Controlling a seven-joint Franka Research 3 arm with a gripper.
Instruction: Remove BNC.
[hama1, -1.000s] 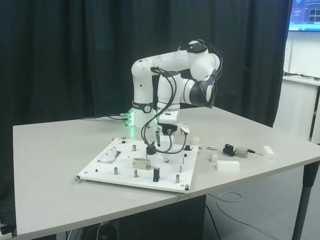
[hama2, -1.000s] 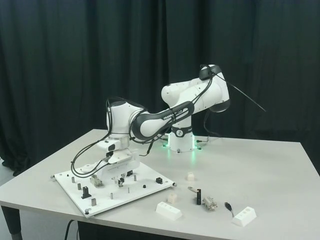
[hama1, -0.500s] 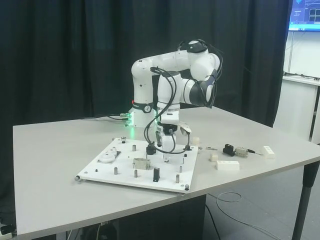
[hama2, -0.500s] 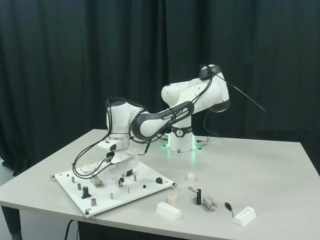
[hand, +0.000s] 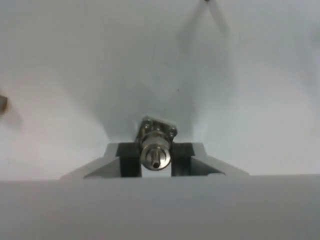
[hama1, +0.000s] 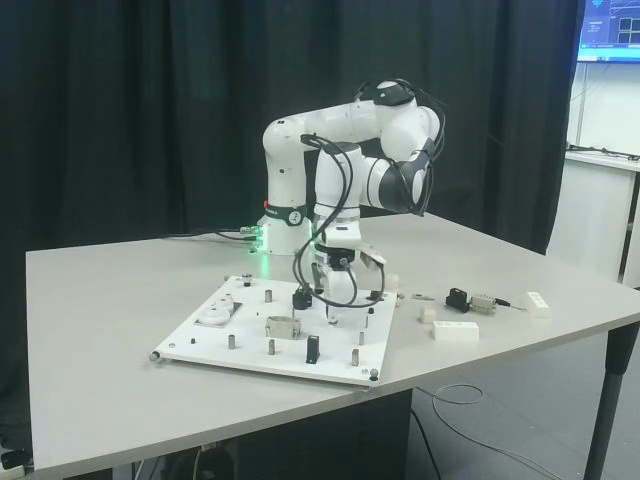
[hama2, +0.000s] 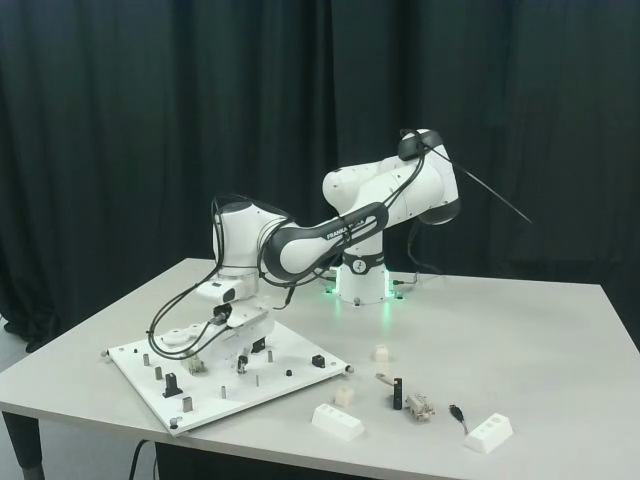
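Gripping the metal BNC connector (hand: 155, 150) from both sides, the two black fingers (hand: 129, 160) are closed narrowly on its barrel, which stands upright on the white board (hama1: 250, 335). Around it on the board stand small posts and fixtures. The white arm (hama2: 330, 235) bends low over the board on the grey bench (hama2: 540, 340), where loose white blocks (hama2: 337, 421) and connectors lie apart

Two room cameras stood off from opposite corners of the desk (hama1: 100, 330), both taking in the white arm (hama2: 330, 235) and the white board (hama1: 250, 345). The wrist camera looked down close over that board.
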